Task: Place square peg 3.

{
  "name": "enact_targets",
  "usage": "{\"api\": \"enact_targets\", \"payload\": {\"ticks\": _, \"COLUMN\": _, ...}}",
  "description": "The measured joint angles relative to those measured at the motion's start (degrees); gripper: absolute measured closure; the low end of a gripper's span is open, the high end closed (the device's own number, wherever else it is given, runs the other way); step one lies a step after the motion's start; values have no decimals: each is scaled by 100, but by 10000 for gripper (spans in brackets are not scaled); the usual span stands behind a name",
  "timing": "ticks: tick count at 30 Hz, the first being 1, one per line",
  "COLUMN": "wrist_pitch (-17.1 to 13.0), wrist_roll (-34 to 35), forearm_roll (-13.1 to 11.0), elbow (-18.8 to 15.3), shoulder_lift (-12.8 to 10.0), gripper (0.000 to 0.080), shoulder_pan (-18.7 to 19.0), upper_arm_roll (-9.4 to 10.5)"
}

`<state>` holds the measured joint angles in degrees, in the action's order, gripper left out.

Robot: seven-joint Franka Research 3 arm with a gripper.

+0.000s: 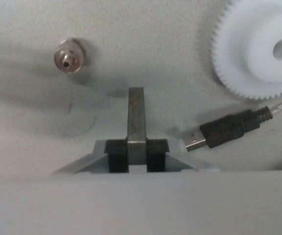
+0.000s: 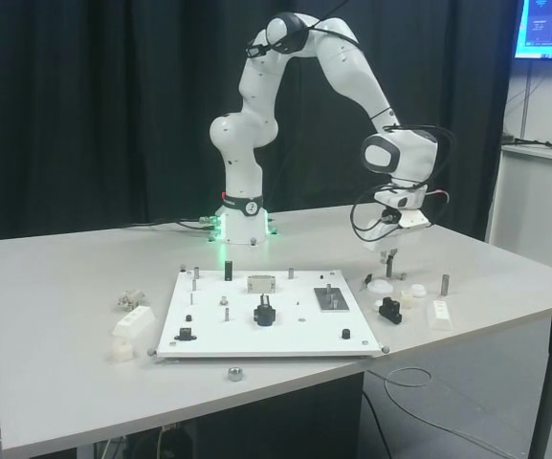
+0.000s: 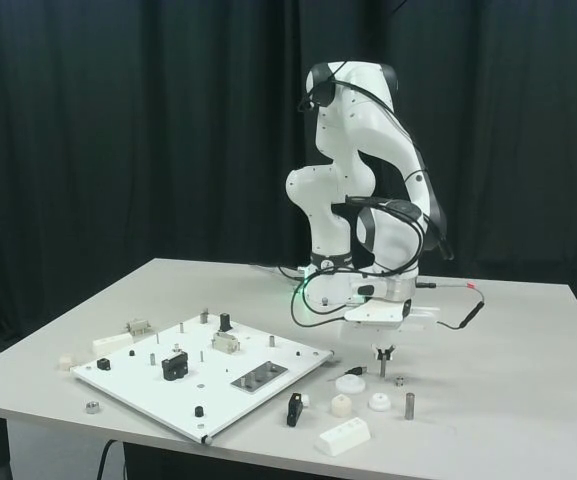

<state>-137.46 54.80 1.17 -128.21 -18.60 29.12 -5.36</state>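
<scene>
one peg point(image 1: 136, 120), one gear point(image 1: 258, 49)

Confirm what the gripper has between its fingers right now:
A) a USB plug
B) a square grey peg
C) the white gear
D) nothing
B: in the wrist view the gripper is closed on a square grey peg, while the USB plug and the white gear lie apart from it on the table.
</scene>
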Motion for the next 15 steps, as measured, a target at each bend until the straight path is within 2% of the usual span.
{"api": "enact_targets", "payload": {"ticks": 7, "wrist_pitch": 81, "wrist_roll": -18, "forearm_roll": 0, "elbow": 77, "shoulder_lift": -50, "gripper": 728, "shoulder_pan": -3, "upper_arm_roll": 7}}
{"api": "enact_targets", "payload": {"ticks": 8, "wrist_pitch": 91, "wrist_roll": -21, "forearm_roll": 0, "elbow": 88, "shoulder_lift": -55, "gripper": 512, "shoulder_pan": -3, "upper_arm_roll": 7}}
{"api": "enact_targets", "payload": {"ticks": 13, "wrist_pitch": 148, "wrist_roll": -42, "forearm_roll": 0, "elbow": 126, "shoulder_lift": -62, "gripper": 512, "shoulder_pan": -5, "upper_arm_roll": 8}}
{"api": "enact_targets", "payload": {"ticks": 14, "wrist_pitch": 170, "wrist_roll": -43, "forearm_roll": 0, "elbow": 135, "shoulder_lift": -62, "gripper": 167, "shoulder_pan": -6, "upper_arm_roll": 8}}
{"api": "enact_targets", "payload": {"ticks": 15, "wrist_pitch": 189, "wrist_roll": -43, "forearm_roll": 0, "elbow": 145, "shoulder_lift": -62, "gripper": 167, "shoulder_pan": -6, "upper_arm_roll": 8}}
